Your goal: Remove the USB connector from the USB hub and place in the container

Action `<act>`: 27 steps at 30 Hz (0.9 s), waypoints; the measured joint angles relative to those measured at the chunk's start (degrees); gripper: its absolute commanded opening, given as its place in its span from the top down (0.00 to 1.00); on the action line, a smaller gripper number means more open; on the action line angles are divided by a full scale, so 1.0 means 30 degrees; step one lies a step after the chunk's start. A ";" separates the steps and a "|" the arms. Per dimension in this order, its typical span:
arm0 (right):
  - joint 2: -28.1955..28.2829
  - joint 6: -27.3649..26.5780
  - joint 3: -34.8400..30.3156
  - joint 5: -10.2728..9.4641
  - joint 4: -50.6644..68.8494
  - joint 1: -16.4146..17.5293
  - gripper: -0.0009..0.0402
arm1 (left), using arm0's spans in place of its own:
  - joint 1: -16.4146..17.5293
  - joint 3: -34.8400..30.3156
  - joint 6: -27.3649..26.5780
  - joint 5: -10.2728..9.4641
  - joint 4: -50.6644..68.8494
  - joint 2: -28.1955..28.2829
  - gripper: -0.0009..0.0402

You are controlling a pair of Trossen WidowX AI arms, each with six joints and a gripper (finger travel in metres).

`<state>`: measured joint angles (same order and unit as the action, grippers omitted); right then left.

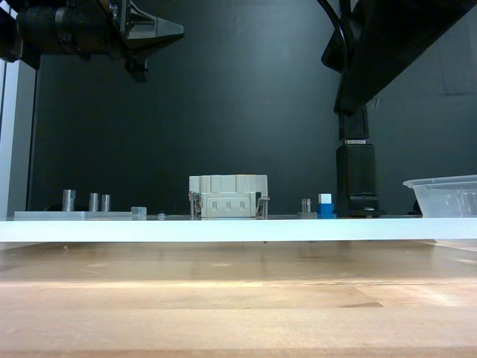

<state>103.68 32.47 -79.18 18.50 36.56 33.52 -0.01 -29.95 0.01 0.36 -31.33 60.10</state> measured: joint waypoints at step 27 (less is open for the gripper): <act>0.0270 -0.1005 -0.0503 -0.1020 0.0306 -0.0488 0.98 | 0.0000 0.0000 0.0000 0.0000 0.0000 0.0000 0.98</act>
<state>104.49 29.45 -80.68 15.44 37.47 32.05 -0.01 -29.95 0.01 0.36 -31.33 60.10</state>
